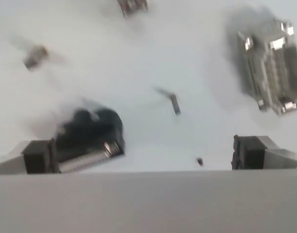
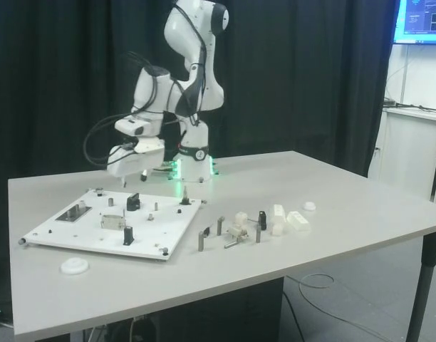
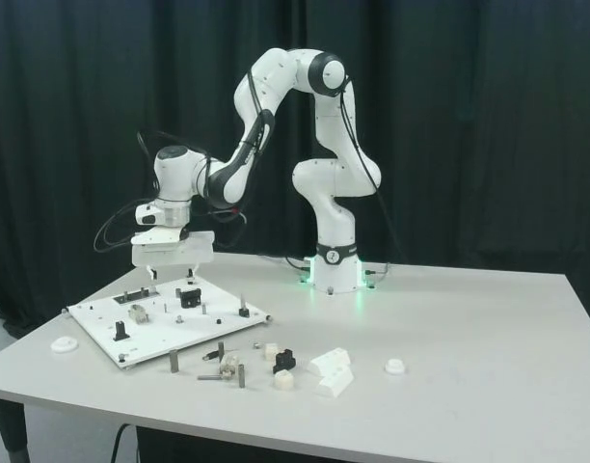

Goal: Remove round peg 4.

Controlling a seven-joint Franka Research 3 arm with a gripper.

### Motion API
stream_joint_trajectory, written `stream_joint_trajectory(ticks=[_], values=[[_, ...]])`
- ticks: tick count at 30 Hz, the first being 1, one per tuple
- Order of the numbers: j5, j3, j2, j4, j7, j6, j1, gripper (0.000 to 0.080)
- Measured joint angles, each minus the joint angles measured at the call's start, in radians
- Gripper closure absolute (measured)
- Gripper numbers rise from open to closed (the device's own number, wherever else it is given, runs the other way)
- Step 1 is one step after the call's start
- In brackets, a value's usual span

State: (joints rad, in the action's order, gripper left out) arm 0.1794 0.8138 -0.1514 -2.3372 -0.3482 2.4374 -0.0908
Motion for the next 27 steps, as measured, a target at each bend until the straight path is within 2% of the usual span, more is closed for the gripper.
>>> stream_joint_trajectory(ticks=[7, 15, 19, 27], values=[[-0.002, 0.048, 0.0, -0.042, -0.101, 0.077, 0.027, 0.0003], [-0.021, 0.059, 0.0, -0.102, -0.193, 0.161, 0.072, 0.0003], [-0.05, 0.059, -0.001, -0.13, -0.249, 0.188, 0.089, 0.0003], [-0.145, 0.059, -0.022, -0.149, -0.362, 0.205, 0.114, 0.0003]])
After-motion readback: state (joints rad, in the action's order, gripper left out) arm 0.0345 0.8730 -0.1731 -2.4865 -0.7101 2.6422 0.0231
